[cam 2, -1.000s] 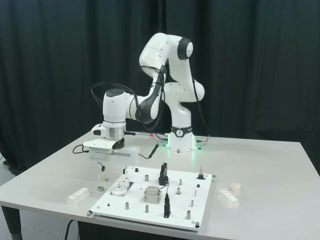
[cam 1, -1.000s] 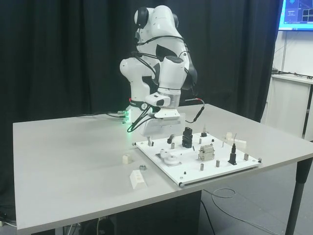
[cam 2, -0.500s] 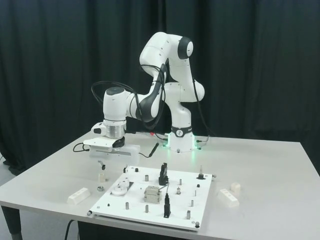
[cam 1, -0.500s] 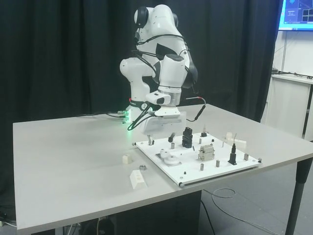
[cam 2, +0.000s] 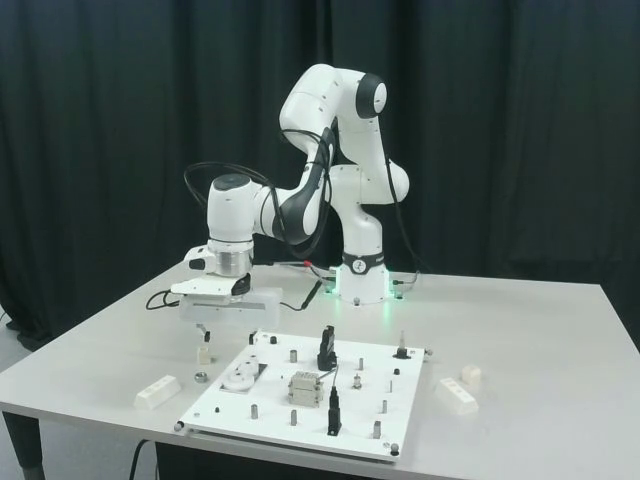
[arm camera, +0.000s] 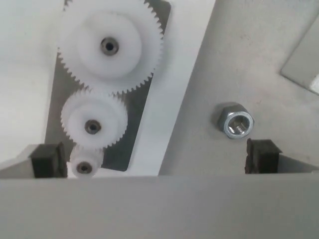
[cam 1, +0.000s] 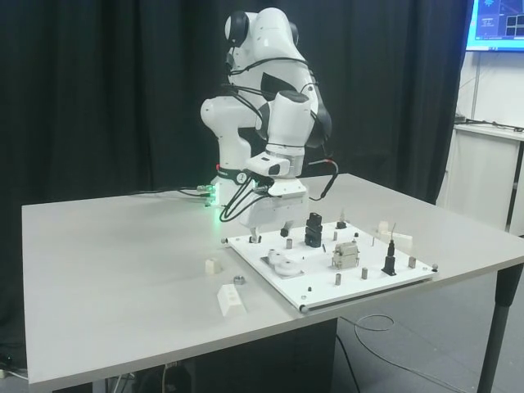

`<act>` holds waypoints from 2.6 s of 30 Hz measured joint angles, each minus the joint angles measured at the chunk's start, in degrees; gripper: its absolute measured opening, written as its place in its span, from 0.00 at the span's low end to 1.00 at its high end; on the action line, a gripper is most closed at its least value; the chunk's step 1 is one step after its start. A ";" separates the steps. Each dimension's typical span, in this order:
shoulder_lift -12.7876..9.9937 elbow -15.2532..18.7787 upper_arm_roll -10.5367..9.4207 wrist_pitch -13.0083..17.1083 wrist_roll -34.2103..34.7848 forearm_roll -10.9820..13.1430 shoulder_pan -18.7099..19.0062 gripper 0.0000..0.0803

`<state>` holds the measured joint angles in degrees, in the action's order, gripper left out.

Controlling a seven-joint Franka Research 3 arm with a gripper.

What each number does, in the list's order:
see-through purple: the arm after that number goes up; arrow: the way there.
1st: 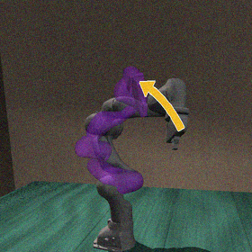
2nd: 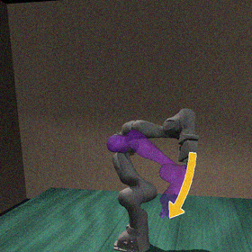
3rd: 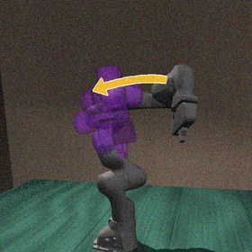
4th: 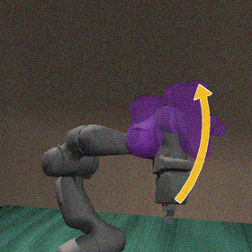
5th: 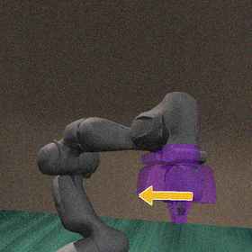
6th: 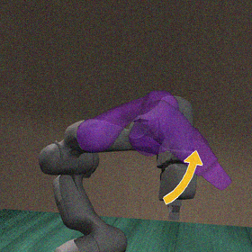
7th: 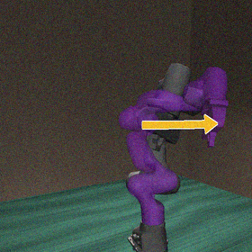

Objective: Pick bolt 4.

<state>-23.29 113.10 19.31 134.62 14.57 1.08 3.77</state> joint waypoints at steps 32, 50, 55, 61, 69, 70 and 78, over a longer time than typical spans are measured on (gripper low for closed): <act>0.63 -2.48 0.30 -0.05 -0.71 -0.94 -0.12 1.00; 0.64 -4.15 0.88 0.26 13.12 4.14 -2.74 1.00; 0.64 -4.05 1.37 0.03 14.26 5.73 -3.27 1.00; 0.61 -3.53 2.37 -0.27 19.65 7.11 -3.53 1.00; 0.32 -3.21 3.25 -0.52 25.05 7.99 -3.55 1.00; 0.30 -3.16 3.33 -0.52 26.50 8.04 -3.55 1.00; 0.19 -2.87 3.52 -0.27 36.96 8.53 -3.55 1.00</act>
<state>-23.09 110.23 22.84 134.35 51.53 9.61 0.22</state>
